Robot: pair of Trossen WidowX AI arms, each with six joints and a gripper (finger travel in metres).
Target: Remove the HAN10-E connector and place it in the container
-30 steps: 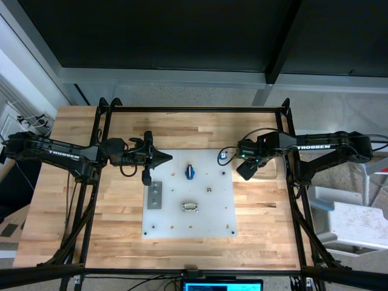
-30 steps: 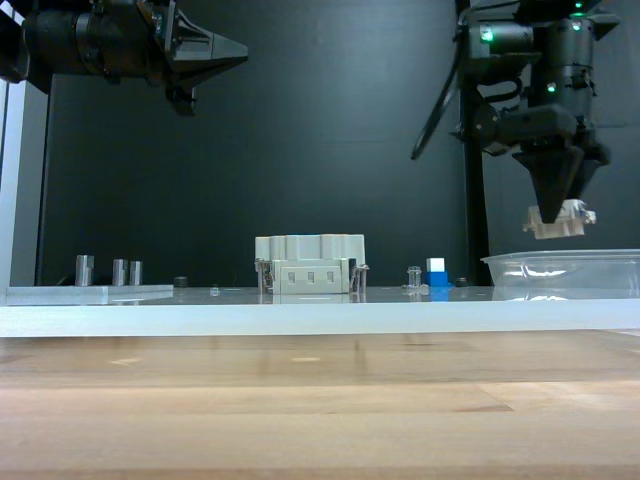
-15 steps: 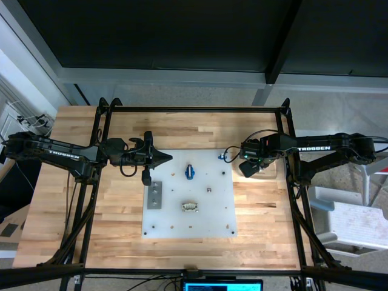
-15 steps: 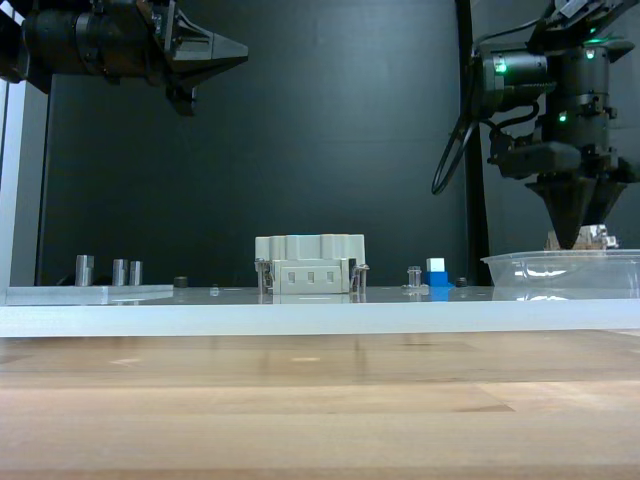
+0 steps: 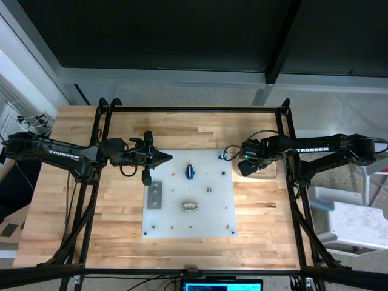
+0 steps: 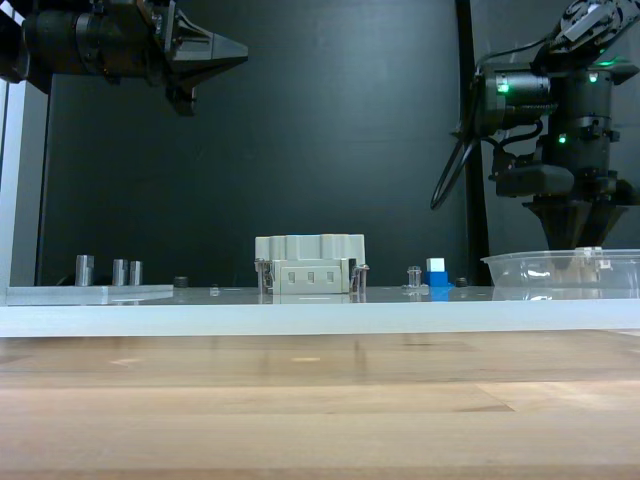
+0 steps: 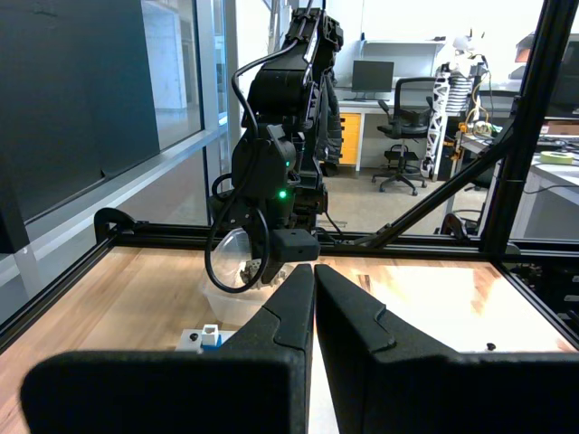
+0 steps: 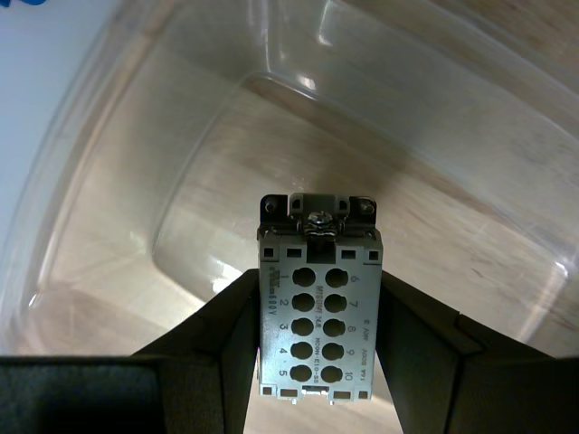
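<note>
My right gripper [image 6: 578, 243] is clamped on the HAN10-E connector [image 8: 317, 307] and holds it low inside the container [image 8: 434, 117], right of the white plate [image 5: 206, 218], so letting go means only a short drop. My left gripper [image 7: 314, 276], jaws together, hangs high over the plate's far-left corner, clear of the work.

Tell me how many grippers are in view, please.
2. The left gripper hangs shut above the far left corner of the white plate; the right gripper points down into the container, shut on the HAN10-E connector. None seems hidden.
</note>
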